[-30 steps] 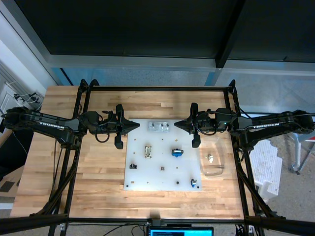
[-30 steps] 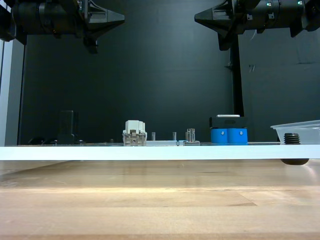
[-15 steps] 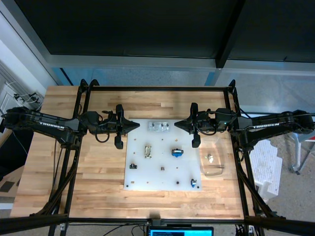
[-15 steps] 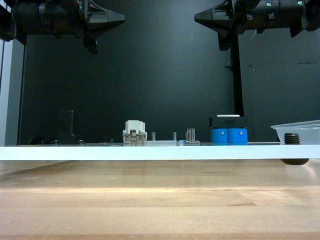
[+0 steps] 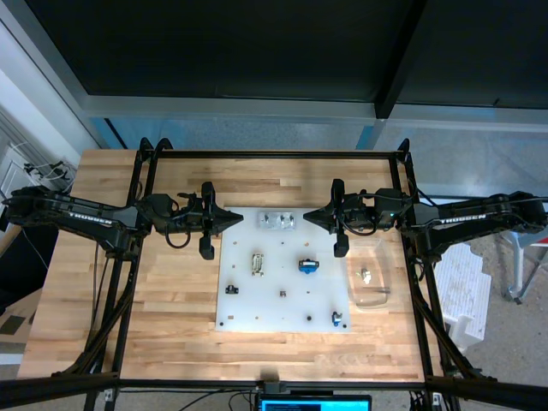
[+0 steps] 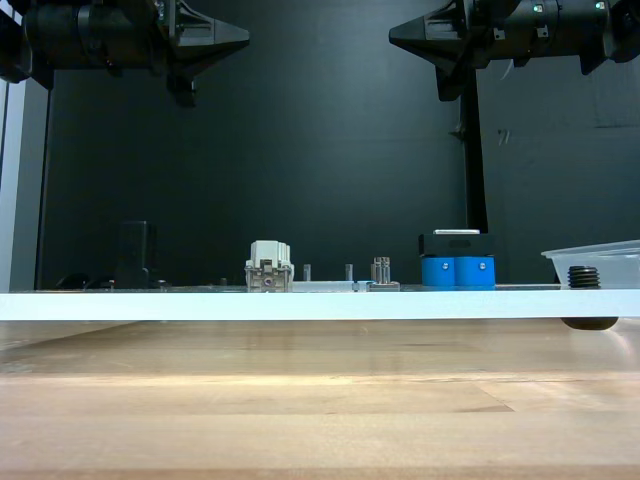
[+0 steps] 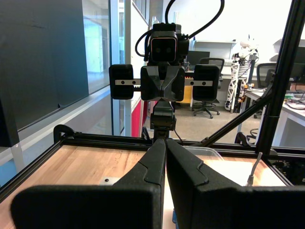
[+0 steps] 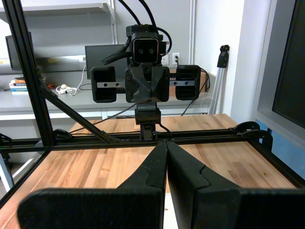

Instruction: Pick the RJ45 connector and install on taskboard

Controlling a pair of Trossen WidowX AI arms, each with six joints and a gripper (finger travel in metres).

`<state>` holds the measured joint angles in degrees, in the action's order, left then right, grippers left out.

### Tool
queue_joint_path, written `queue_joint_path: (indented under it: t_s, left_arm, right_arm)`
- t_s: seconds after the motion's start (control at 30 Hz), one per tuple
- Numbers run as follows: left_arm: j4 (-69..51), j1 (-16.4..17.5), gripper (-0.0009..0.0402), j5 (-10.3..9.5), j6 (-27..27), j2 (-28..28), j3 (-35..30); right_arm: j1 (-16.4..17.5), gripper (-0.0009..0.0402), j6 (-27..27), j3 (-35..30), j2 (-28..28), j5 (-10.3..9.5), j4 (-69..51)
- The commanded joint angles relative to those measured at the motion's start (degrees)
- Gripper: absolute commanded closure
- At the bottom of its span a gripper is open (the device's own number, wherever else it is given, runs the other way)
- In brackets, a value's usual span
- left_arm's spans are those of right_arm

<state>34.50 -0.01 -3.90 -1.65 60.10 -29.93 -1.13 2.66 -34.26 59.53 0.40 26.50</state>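
Both arms hang parked high above the table. My left gripper [image 5: 239,219] [image 7: 165,141] points inward over the left edge of the white board [image 5: 248,308], fingers pressed together on nothing. Facing it, my right gripper [image 5: 307,216] [image 8: 167,142] is shut and empty as well. The blue jack [image 5: 339,319] sits at the board's near right corner; I cannot tell whether the connector is in it. A small pale shape [image 5: 366,276] lies in the clear tray [image 5: 373,300], and no cable shows running from it. Where the connector is I cannot tell.
The board carries a blue part [image 5: 308,265], a white-grey fitting [image 5: 257,264] and a clear block [image 5: 277,221] at its far edge. A black frame [image 5: 274,155] rings the wooden table. In the low view both grippers [image 6: 245,38] [image 6: 392,38] sit far above the board.
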Motion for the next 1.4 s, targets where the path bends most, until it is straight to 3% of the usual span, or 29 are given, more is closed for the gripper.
queue_joint_path:
  t_s: [0.03, 1.4]
  left_arm:
    - [0.02, 0.00, 0.0393, 0.02, 0.02, 0.00, -0.02]
    - [0.02, 0.00, 0.0393, 0.02, 0.02, 0.00, -0.02]
  right_arm:
    - [0.02, 0.0393, 0.02, -0.02, 0.00, 0.02, 0.00]
    - [0.00, 0.0393, 0.02, -0.02, 0.00, 0.02, 0.00]
